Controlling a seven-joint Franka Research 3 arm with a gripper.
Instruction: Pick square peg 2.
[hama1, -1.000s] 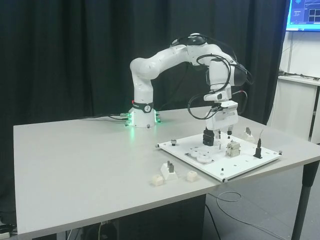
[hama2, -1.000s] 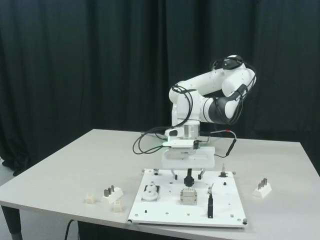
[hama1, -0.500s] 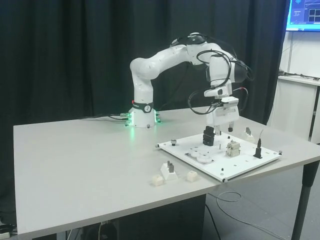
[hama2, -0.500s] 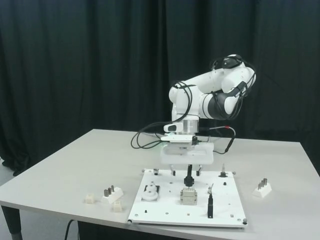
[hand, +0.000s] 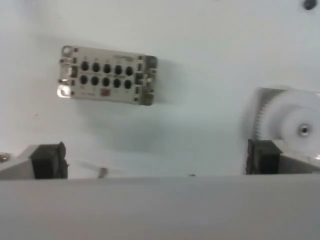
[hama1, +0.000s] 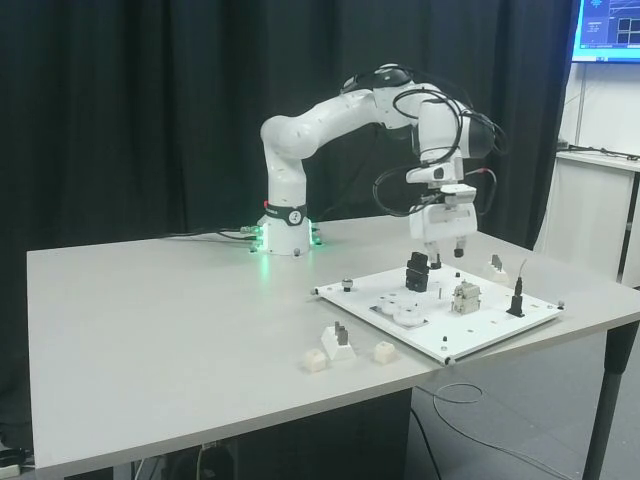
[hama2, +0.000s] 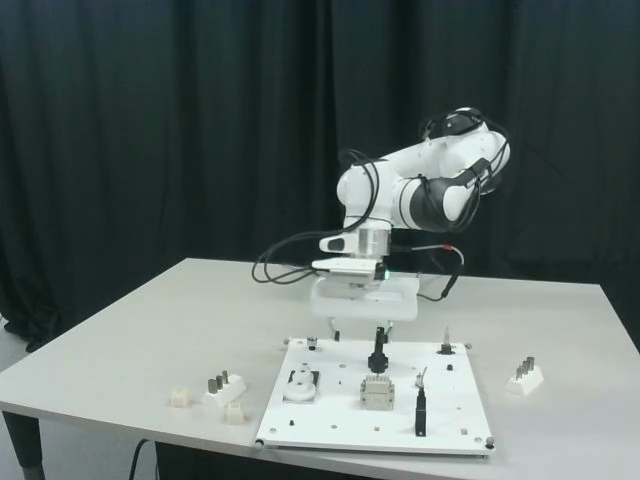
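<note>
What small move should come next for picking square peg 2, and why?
Probably travel sideways off the white board. The end effector hangs open and empty above it, while pegs stand off it in the near peg holder and far peg holder. Which holds square peg 2, I cannot tell.

Look: small grey pegs, too small for me to tell which is number 2.
Pose: upright, side by side in a white block.
Place: just off the white board's side edge, not touching it.
Elsewhere: a like set stands off the board's opposite side.
</note>
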